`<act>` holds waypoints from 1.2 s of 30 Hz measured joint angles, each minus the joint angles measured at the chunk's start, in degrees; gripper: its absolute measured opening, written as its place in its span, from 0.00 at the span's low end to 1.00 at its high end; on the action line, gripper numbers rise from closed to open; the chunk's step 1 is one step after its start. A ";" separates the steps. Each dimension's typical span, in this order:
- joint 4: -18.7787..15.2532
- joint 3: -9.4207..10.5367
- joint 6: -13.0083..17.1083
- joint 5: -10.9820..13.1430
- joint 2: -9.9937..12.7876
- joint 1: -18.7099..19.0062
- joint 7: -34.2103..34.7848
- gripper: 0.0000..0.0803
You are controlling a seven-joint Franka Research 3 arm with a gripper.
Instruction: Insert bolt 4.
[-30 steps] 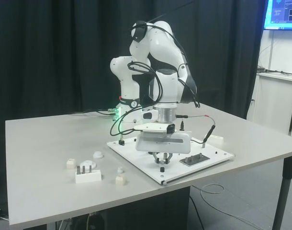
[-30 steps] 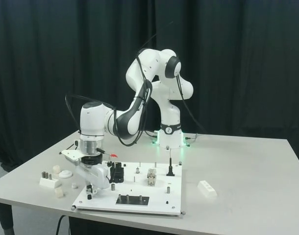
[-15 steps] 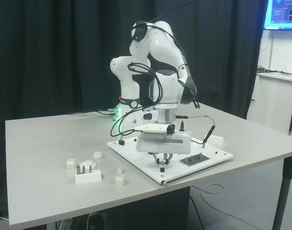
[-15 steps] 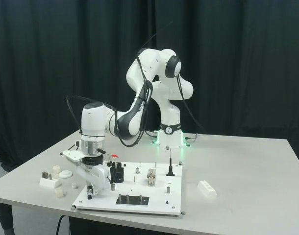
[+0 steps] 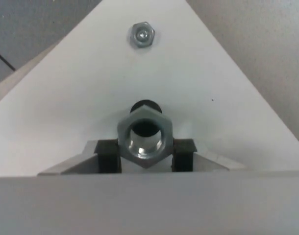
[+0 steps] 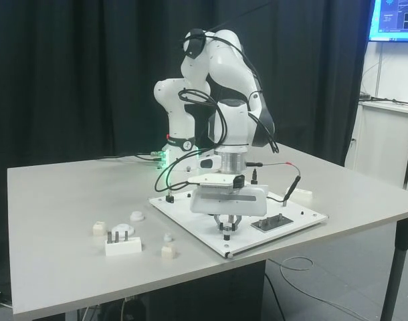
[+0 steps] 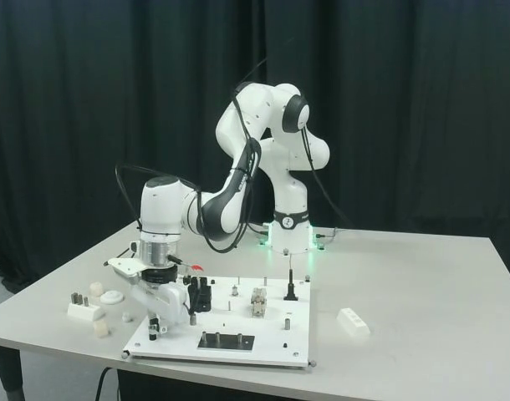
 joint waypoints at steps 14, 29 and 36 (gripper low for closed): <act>-0.15 0.02 0.33 0.03 0.00 -0.06 0.25 0.28; -0.35 0.06 0.79 0.13 0.00 -0.08 0.45 0.28; -0.42 0.11 0.97 0.22 0.00 -0.08 0.57 0.28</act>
